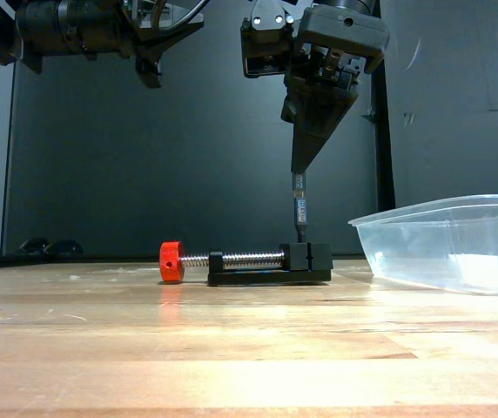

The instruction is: Pick the usb-c connector and install on the hub

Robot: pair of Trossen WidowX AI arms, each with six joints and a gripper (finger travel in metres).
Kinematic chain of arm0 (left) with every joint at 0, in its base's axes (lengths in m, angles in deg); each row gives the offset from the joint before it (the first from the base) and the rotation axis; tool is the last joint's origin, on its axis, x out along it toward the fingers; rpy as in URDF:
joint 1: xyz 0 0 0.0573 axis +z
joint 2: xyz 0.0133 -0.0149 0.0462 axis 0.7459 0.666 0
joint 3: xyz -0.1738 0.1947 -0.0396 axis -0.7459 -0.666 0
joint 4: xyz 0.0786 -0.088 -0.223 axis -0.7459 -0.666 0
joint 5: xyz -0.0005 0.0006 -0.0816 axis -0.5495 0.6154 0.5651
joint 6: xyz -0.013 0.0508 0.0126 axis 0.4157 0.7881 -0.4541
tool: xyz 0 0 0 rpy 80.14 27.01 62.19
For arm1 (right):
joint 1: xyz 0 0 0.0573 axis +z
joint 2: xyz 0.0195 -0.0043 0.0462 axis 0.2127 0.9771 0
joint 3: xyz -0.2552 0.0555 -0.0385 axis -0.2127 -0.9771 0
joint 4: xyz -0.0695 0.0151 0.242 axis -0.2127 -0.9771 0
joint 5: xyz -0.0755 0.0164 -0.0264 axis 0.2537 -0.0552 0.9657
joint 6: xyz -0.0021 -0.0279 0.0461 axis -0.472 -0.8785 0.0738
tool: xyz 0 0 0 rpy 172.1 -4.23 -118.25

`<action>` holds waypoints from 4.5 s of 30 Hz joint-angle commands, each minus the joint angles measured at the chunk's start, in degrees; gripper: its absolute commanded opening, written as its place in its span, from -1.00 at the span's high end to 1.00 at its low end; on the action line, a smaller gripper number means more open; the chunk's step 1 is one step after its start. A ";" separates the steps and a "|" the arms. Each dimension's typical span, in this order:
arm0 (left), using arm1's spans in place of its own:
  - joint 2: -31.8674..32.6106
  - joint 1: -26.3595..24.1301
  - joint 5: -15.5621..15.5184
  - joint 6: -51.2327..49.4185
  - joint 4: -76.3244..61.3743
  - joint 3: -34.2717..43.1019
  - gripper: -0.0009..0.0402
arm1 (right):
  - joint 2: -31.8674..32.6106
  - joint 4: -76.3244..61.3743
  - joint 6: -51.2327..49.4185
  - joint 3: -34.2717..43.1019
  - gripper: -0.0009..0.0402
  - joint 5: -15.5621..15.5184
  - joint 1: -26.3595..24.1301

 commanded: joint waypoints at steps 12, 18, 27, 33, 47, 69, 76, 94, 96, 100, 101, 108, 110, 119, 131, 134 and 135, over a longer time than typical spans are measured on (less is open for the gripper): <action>0.00 0.02 0.02 0.00 0.02 0.00 0.96 | 0.00 -0.11 -0.66 -0.61 0.96 -0.96 0.00; 0.00 0.02 0.02 0.00 0.02 0.00 0.96 | -0.07 -0.11 -1.18 -0.70 0.96 -0.96 0.07; 0.00 0.02 0.02 0.00 0.02 0.00 0.96 | -0.57 0.33 -1.51 -1.70 0.96 -0.96 0.17; 0.00 0.00 0.02 0.00 0.02 0.00 0.96 | -0.76 0.94 -1.95 -1.77 0.96 -0.94 0.26; 0.00 0.02 0.02 0.00 0.02 0.00 0.96 | -0.76 1.81 -1.95 -2.14 0.96 -0.94 0.28; 0.00 0.02 0.02 0.00 0.02 0.00 0.96 | -1.09 2.93 -1.95 -1.90 0.68 -0.94 0.26; 0.00 0.00 0.02 0.00 0.02 0.00 0.96 | -1.66 2.84 -1.70 -1.90 0.41 -0.92 0.28; 0.00 0.02 0.02 0.00 0.02 0.00 0.96 | -10.45 3.96 -3.93 -8.72 0.14 -0.94 0.28; 0.00 0.00 0.02 0.00 0.02 0.00 0.96 | -11.80 4.59 -3.85 -10.27 0.14 -0.92 0.28; 0.00 0.02 0.02 0.00 0.02 0.00 0.96 | -14.03 5.29 -3.87 -12.44 0.13 -0.92 0.26; 0.00 0.00 0.02 0.00 0.02 0.00 0.96 | -14.53 5.57 -3.87 -12.94 0.13 -0.92 0.28; 0.00 0.02 0.02 0.00 0.02 0.00 0.96 | -17.27 7.67 -3.41 -16.35 0.13 -0.92 0.26; 0.00 0.02 0.02 0.00 0.02 0.00 0.96 | -17.59 8.04 -3.39 -16.65 0.13 -0.90 0.26; 0.00 0.00 0.02 0.00 0.02 0.00 0.96 | -18.27 10.12 -3.54 -16.92 0.14 -0.96 0.13; 0.00 0.02 0.02 0.00 0.04 0.00 0.96 | -32.28 23.19 -6.80 -25.55 0.28 -2.01 -4.31; 0.00 0.00 0.02 0.00 0.02 0.00 0.96 | -35.78 28.79 -7.43 -28.52 0.37 -2.05 -5.22; 0.00 0.02 0.02 0.00 0.02 0.00 0.96 | -36.79 30.32 -7.58 -29.31 0.41 -2.05 -5.51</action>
